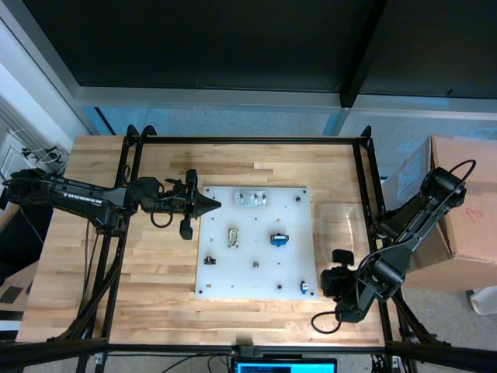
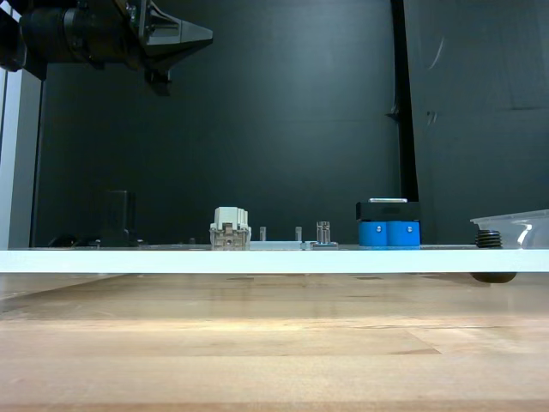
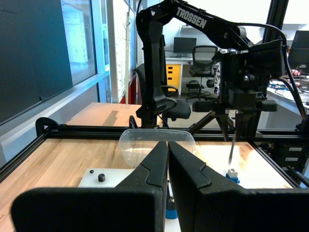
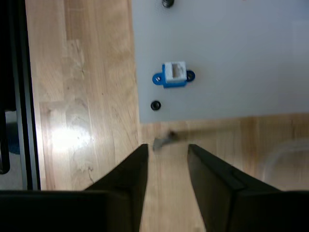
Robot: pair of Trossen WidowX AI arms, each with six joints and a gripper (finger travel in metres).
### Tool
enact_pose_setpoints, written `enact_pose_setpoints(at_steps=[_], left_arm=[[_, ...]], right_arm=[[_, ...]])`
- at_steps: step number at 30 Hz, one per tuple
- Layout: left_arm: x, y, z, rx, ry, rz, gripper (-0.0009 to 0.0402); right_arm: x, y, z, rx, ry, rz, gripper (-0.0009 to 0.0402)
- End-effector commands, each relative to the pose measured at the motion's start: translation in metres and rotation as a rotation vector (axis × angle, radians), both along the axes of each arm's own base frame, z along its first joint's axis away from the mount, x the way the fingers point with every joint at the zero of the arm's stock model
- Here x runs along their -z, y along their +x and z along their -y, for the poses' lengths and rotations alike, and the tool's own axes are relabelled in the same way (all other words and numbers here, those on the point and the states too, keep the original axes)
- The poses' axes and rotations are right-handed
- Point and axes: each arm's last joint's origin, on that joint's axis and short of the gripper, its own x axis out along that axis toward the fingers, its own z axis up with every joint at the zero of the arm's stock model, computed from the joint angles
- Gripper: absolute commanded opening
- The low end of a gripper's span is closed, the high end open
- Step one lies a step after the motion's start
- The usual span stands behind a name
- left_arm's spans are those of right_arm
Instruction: Remove the RJ45 connector from the taskboard and place in the container
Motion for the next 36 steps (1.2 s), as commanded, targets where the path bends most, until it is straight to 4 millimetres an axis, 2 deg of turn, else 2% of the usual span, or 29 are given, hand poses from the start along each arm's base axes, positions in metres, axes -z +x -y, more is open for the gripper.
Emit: enact_pose_setpoints(at_steps=[1,6,12,25,36], left_arm=[[0.000,0.000,0.000,0.000,0.000,0.000,0.0000],[0.000,0.000,0.000,0.000,0.000,0.000,0.0000],[0.000,0.000,0.000,0.000,0.000,0.000,0.0000],[0.000,0.000,0.000,0.000,0.000,0.000,0.0000],[0.000,0.000,0.000,0.000,0.000,0.000,0.0000]], right_arm=[[-0.002,-0.007,0.002,0.016,0.002,-0.010,0.0159],[-0.003,-0.014,0.002,0.026,0.002,-0.022,0.0198],[0.003,-0.018,-0.005,0.033,0.019,-0.032,0.0217],[0.038,-0.027,-0.041,0.026,0.044,-0.167,0.0220],[0.060,-0.030,-0.057,0.103,0.059,-0.227,0.0220]])
